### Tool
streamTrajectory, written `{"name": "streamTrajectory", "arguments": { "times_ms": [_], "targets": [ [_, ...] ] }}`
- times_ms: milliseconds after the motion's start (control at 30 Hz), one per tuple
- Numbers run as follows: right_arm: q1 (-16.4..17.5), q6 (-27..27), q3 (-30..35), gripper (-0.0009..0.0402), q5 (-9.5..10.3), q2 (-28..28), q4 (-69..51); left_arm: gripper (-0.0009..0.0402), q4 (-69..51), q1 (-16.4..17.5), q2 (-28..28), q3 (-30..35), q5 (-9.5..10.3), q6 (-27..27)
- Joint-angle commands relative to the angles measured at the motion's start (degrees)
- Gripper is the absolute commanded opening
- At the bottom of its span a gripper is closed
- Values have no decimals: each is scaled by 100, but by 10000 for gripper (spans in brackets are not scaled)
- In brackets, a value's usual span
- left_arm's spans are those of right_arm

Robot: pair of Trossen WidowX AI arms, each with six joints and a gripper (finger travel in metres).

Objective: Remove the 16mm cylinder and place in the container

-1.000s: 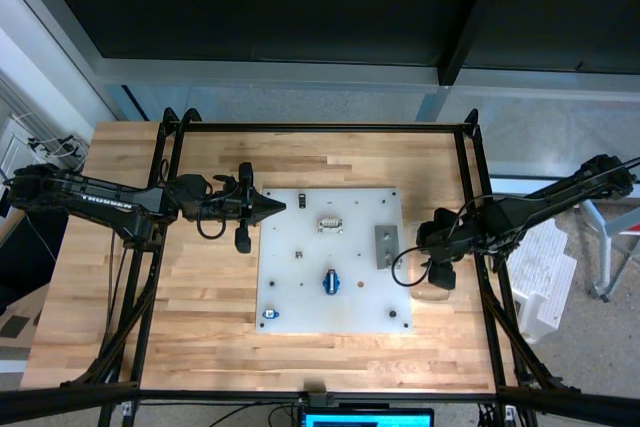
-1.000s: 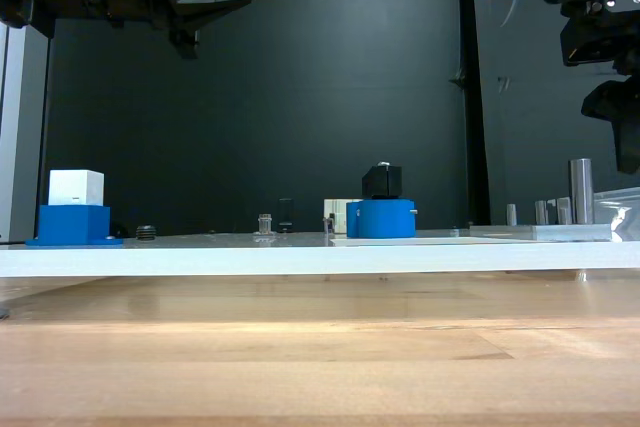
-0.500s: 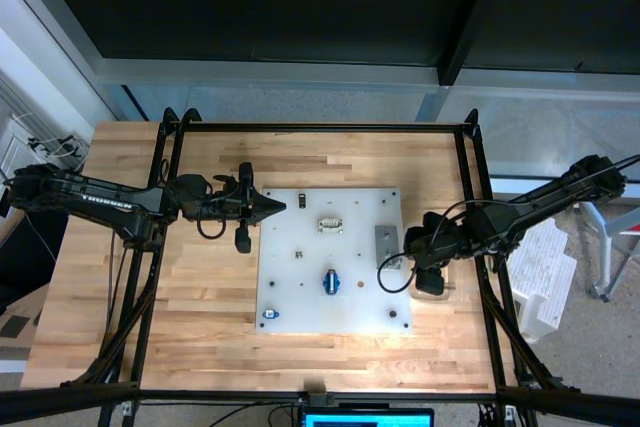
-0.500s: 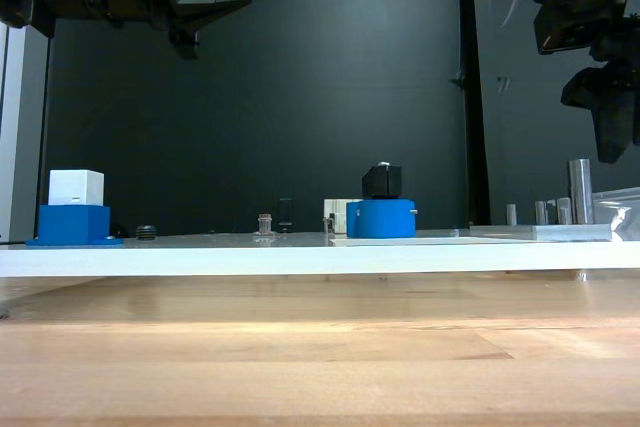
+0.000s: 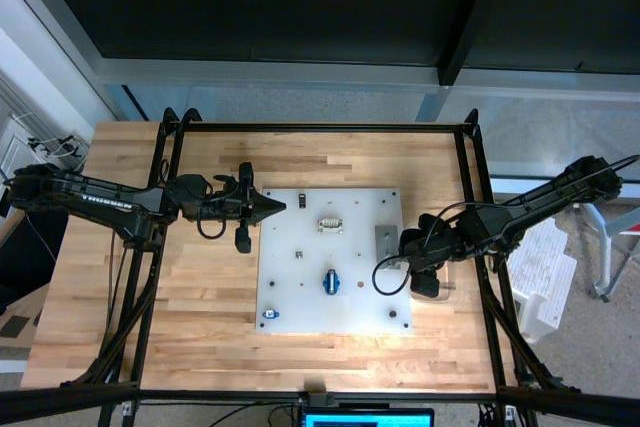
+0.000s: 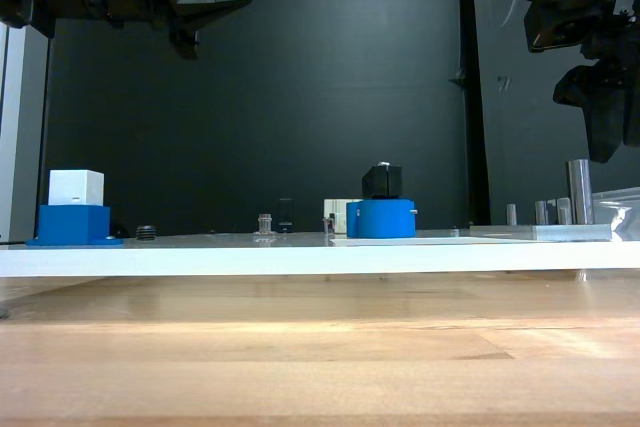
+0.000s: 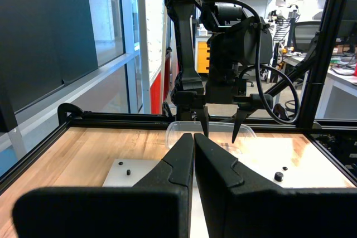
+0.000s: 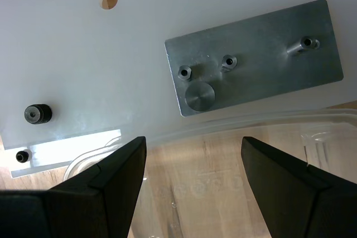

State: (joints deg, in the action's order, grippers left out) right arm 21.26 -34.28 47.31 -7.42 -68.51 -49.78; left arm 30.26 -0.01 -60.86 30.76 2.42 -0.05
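The left end effector, fingers pressed together, hangs above the tabletop at the left edge of the white board. On the board's right side, the 16mm cylinder stands in the grey block. The right end effector, fingers spread, hovers over the block's edge and the clear container just beside it.

My butcher-block bench, ringed by a black metal frame, stands before a dark panel on a grey speckled floor. Beyond it, tall glass panes line a brightly lit office with a white desk and a black chair.
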Motion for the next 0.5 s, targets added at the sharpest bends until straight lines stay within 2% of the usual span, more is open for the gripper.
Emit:
{"name": "streamTrajectory", "arguments": {
  "times_ms": [33,367,467,500],
  "targets": [
    [0,0,2,238,-2,-7,-2,0,0,0,0,0,-2,0],
    [0,22,24,238,-2,-26,-7,0,0,0,0,0,-2,0],
    [-7,378,232,238,-15,-232,-109,0,0,0,2,0,-2,0],
    [-11,494,313,238,-76,-317,-133,0,0,0,0,0,-2,0]
  ]
}}
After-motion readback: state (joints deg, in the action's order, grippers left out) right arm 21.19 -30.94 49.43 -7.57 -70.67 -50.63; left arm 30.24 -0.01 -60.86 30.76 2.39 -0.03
